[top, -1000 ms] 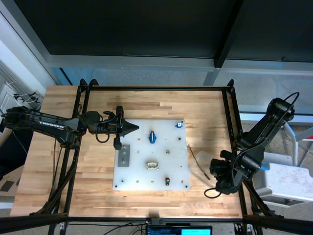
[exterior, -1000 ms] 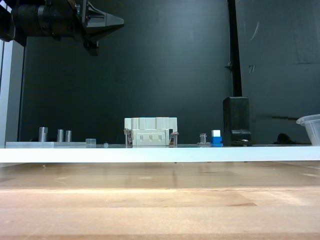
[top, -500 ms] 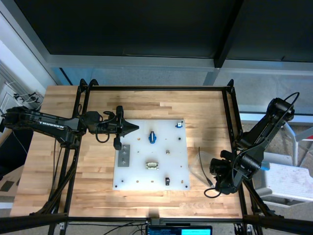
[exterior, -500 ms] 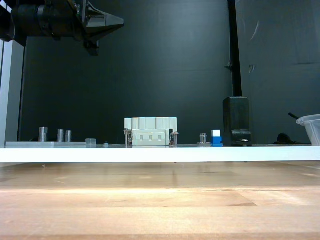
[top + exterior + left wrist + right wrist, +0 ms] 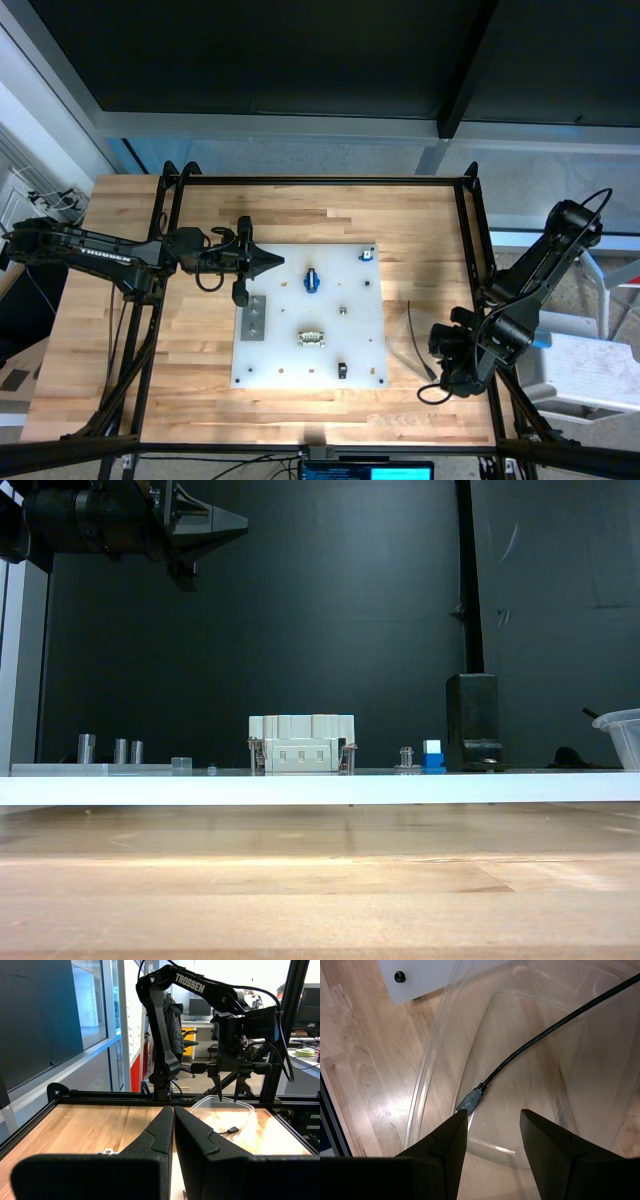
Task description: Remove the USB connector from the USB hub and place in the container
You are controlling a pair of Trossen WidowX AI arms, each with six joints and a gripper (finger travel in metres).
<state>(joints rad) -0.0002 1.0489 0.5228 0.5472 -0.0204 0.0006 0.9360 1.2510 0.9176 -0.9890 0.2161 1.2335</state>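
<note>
The USB connector [image 5: 417,338], a thin black cable, lies loose inside the clear container [image 5: 398,350] to the right of the white board. In the right wrist view its plug end [image 5: 470,1101] rests on the container floor [image 5: 530,1110]. My right gripper [image 5: 490,1125] hangs open just above that plug, touching nothing; it shows over the container [image 5: 225,1109] as the right gripper [image 5: 227,1091]. The USB hub appears as a small black block [image 5: 341,370] at the board's near edge. My left gripper [image 5: 276,262] hovers shut over the board's far left corner.
The white board [image 5: 350,330] carries a blue part [image 5: 311,281], a grey plate with pegs [image 5: 256,318] and a pale connector housing [image 5: 311,340]. A black frame post [image 5: 478,235] runs along the table's right side. The container rim [image 5: 620,720] shows at the right.
The cable, slanted and blurred a second ago, has swung round and settled in the container. Neither arm has moved.
</note>
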